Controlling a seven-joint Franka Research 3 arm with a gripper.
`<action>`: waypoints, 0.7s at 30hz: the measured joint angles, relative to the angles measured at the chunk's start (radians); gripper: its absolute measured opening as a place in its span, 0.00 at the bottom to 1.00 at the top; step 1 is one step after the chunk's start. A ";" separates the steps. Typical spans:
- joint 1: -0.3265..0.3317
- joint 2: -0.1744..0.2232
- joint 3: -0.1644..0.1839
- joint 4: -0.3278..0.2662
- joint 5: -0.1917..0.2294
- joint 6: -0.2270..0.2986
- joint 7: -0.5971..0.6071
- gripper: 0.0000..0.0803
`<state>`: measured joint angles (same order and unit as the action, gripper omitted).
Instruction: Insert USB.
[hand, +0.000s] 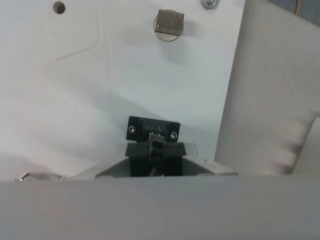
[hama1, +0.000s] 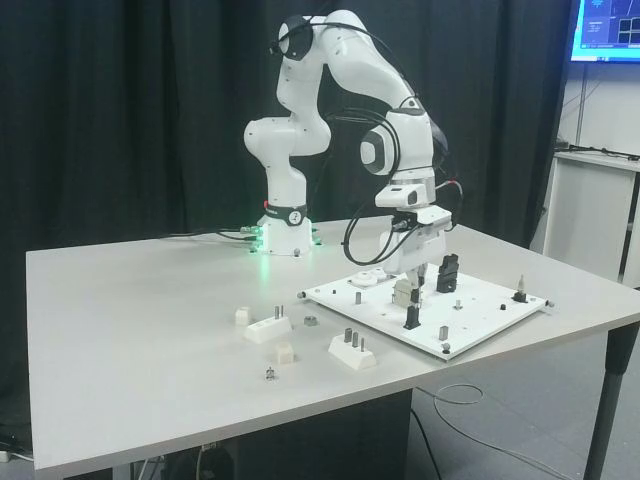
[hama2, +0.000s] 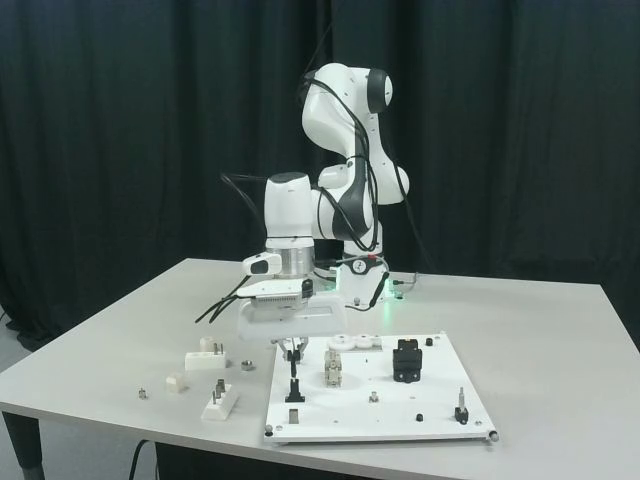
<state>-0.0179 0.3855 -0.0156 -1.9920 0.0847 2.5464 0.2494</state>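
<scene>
Gripper (hama2: 292, 352) grips USB plug (hand: 156, 145) above socket (hand: 152, 129).

A lab — black curtains (hama2: 120, 150), bolted arm (hama2: 335, 190), grey table (hama1: 130, 320).

One white arm (hama2: 320, 190) stands on one grey table (hama1: 130, 310), and one white board (hama2: 380, 420) lies near the table's front edge. Off the board, four small white blocks sit on the bare table: two long ones with pins (hama1: 268, 329) (hama1: 352, 350) and two small plain ones (hama1: 242, 316) (hama1: 284, 352), plus one tiny metal part (hama1: 269, 374). On the board I count one black socket block (hama2: 406, 361), though the smaller pegs are too small to count surely.
</scene>
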 joint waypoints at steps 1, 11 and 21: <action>0.000 0.000 0.000 0.000 0.000 0.000 0.000 0.06; 0.000 0.000 0.000 -0.003 0.000 -0.001 0.000 0.06; 0.000 0.000 0.000 -0.014 0.000 -0.002 0.000 0.06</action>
<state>-0.0179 0.3853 -0.0154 -2.0064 0.0847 2.5448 0.2494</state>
